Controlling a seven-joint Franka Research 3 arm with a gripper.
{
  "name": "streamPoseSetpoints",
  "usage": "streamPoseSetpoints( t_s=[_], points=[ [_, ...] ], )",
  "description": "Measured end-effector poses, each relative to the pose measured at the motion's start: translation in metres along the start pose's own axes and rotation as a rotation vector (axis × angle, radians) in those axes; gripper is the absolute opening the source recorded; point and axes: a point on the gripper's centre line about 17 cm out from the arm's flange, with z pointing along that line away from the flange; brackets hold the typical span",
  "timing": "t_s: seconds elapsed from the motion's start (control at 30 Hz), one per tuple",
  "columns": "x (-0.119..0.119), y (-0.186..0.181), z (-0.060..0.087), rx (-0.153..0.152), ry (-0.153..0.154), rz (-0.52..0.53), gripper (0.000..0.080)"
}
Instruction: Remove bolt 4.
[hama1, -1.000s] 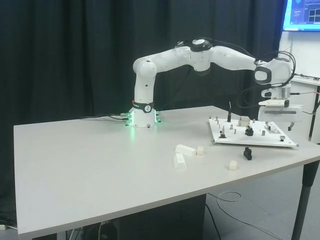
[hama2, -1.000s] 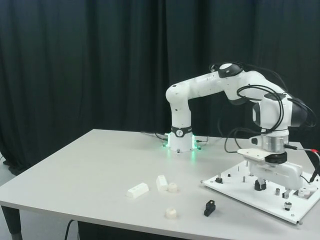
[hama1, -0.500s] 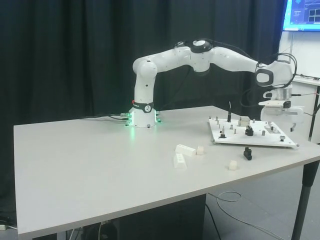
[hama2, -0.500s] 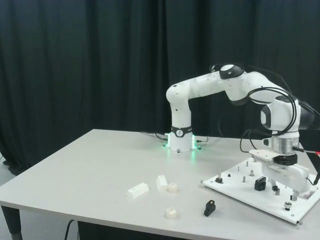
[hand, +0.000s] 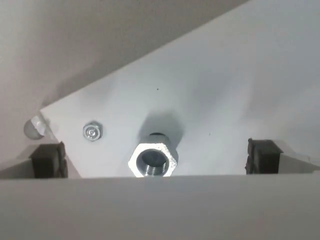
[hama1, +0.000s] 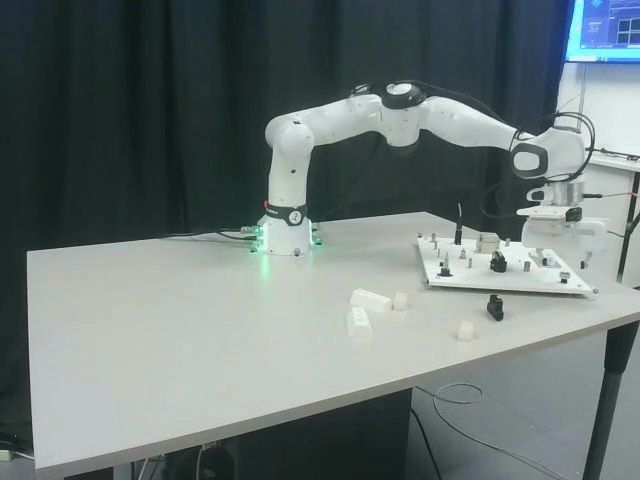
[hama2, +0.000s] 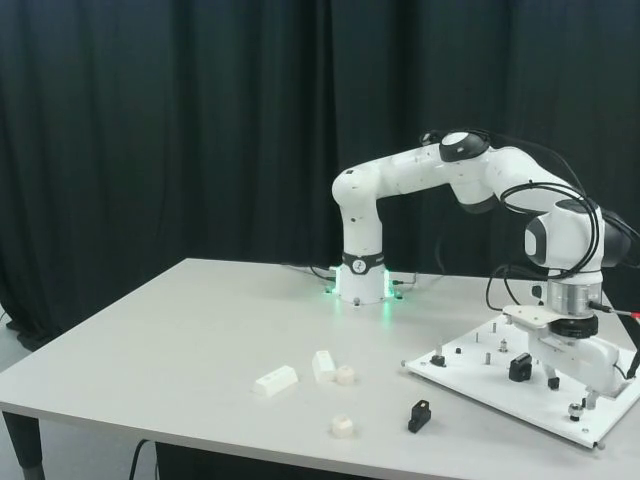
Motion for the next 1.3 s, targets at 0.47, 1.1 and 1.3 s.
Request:
streamPoseSetpoints(
  t_s=[0.47, 1.1, 1.3],
  points=[
    [-0.004, -0.002, 0.014, -0.003, 0.025, 0.026, 0.08],
    [-0.001, -0.002, 0.021, -0.026, 0.08, 0.011, 0.08],
    [0.0, -0.004, 0.023, -0.023, 0.083, 0.017, 0.08]
  ],
)
